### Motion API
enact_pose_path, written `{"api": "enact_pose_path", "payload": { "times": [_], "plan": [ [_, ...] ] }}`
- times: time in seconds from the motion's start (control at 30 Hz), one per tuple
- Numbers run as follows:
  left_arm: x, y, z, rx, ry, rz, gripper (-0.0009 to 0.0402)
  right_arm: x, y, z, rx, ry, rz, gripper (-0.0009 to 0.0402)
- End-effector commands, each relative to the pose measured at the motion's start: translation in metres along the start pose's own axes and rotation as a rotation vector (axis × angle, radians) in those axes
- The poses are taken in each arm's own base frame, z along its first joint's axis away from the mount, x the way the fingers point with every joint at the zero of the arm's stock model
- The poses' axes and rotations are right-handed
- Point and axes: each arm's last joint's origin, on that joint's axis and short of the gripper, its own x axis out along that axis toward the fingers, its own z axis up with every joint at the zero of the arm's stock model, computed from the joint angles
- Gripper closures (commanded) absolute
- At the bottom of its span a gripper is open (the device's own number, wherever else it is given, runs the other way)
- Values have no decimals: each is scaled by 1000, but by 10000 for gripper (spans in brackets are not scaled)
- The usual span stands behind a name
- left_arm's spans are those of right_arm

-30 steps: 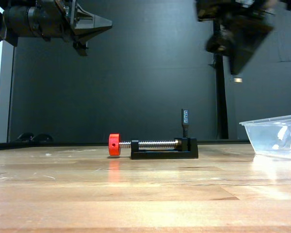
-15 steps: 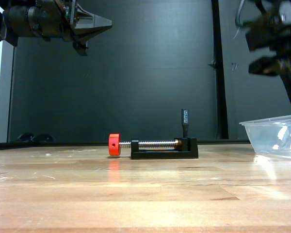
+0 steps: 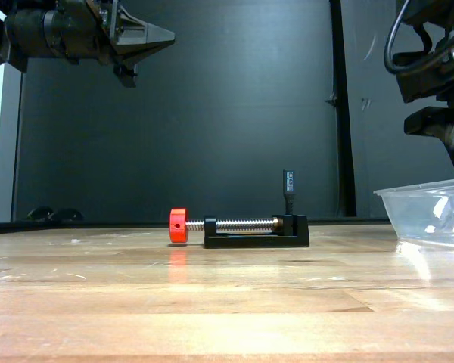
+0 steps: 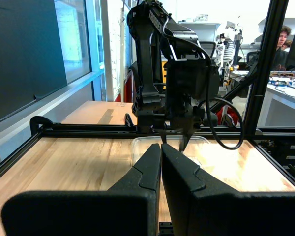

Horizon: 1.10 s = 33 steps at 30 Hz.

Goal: Remove the USB-C connector from the USB-C receptacle and place in the container

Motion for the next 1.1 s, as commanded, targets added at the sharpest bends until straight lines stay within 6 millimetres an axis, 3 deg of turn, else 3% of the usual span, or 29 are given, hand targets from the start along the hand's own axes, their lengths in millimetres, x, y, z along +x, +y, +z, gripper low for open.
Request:
{"api": "enact_pose_path", "payload": {
  "times": [0.03,0.2,0.4,0.7,0.97,1.1],
  "plan": [
    [0,0,0,0,1,0,393,-7,-2,-2,2,-15,4,139],
    [0,0,0,0,0,0,393,-15,-4,-5,6,-51,8,120],
    [0,0,0,0,0,0,393,-27,-10,-7,10,-144,-13,143],
    [0,0,0,0,0,0,393,-56,-33,7,34,-486,-1,247],
    [0,0,0,0,0,0,393,-78,-53,33,16,-819,-35,394],
    [0,0,0,0,0,0,393,-89,-64,42,28,-958,-57,384]
  ]
}}
